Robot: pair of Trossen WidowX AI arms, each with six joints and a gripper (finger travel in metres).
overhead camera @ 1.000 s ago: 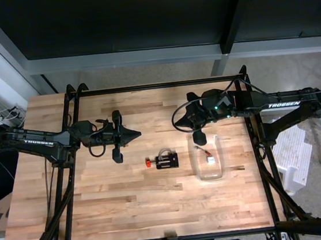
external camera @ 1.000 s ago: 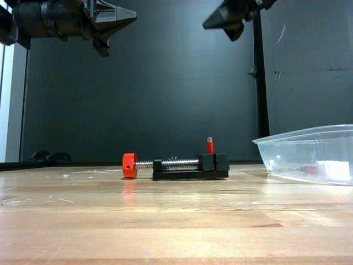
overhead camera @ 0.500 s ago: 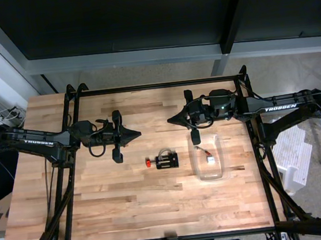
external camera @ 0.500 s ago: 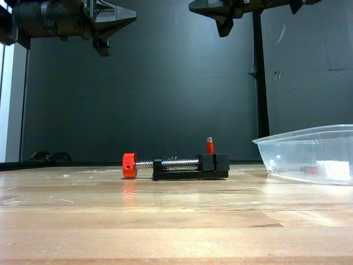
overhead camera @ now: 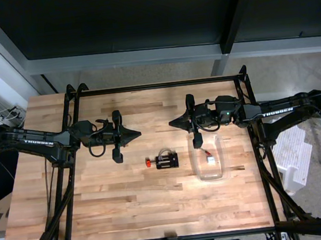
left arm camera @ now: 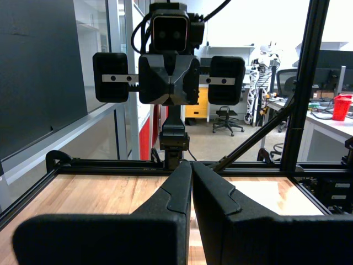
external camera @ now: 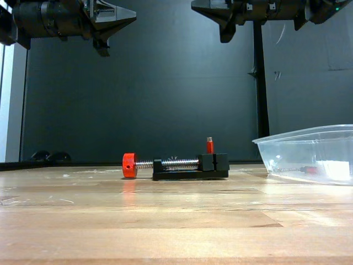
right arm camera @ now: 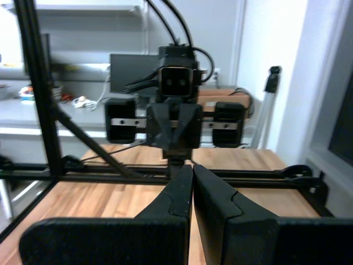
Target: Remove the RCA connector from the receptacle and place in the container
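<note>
Two grippers, left gripper [overhead camera: 133, 135] and right gripper [overhead camera: 172, 122], hang above one table [overhead camera: 129, 204] bearing one receptacle [overhead camera: 166, 161], one RCA connector [external camera: 209, 145], one container [external camera: 298, 149] and one whitish square piece [overhead camera: 211, 160].

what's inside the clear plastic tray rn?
In the clear plastic rectangular tray: a small whitish square piece and a thin red-tipped piece. Its see-through walls hide nothing. The left hand and right hand hover shut above the wooden table.

Open air is lying above the receptacle [overhead camera: 165, 160], where the RCA connector [external camera: 209, 145] is standing upright. The left gripper [overhead camera: 138, 134] is hanging high at its 10 o'clock and the right gripper [overhead camera: 171, 122] at 1 o'clock, both with fingers pressed together. The container [overhead camera: 198, 165] is sitting near at 3 o'clock, its wall barring a low sideways pass.
</note>
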